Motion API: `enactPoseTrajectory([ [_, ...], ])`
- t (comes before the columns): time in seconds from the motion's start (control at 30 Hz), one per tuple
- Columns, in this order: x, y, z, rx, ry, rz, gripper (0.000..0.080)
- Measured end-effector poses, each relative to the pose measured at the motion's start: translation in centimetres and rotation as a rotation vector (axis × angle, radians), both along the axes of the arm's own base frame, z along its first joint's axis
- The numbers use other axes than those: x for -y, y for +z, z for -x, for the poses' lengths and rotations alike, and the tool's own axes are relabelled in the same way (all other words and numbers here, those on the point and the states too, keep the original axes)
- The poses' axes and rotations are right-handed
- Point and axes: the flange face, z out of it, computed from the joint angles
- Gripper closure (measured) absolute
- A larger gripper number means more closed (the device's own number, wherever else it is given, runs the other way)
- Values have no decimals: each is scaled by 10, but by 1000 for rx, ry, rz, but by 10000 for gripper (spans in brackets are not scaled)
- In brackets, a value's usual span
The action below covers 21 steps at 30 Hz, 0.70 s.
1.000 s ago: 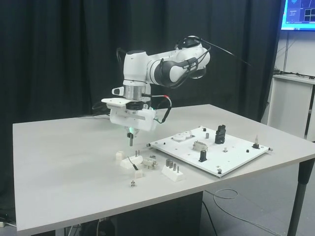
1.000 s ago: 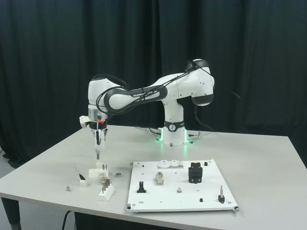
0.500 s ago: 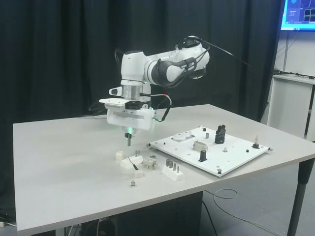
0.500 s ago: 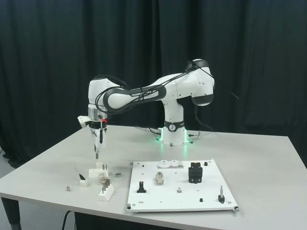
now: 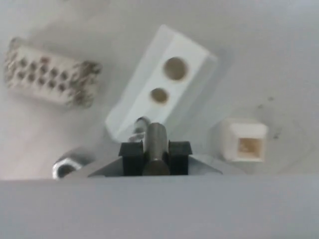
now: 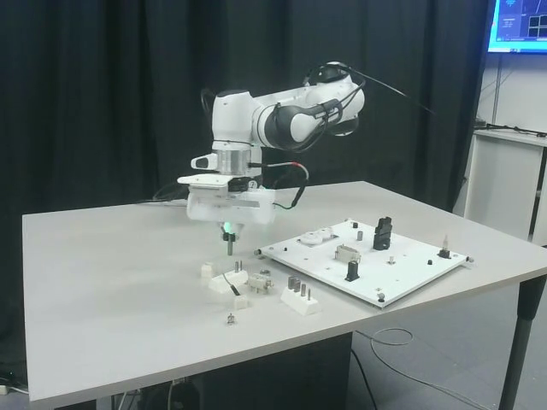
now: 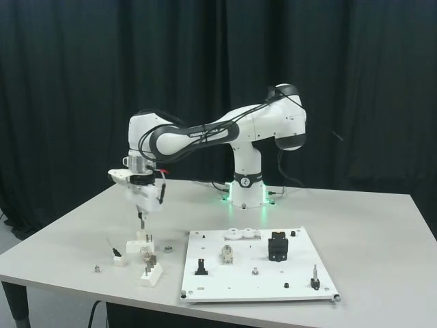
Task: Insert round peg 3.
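Tool [image 5: 155,158] pinching round peg 3 [image 5: 156,144] upright, hanging above the white peg holder block [image 5: 162,89] near the counter [image 6: 102,282] front edge; risk of peg slipping or tilting, then jamming at board [image 6: 376,256] hole.
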Motion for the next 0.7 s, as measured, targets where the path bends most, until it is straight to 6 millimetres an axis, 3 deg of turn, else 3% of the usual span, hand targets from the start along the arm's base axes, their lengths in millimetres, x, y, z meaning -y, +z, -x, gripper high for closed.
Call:
enactPoseTrajectory([
  [0.7, -84, -13, -6, -11, 248, -33, 699],
])
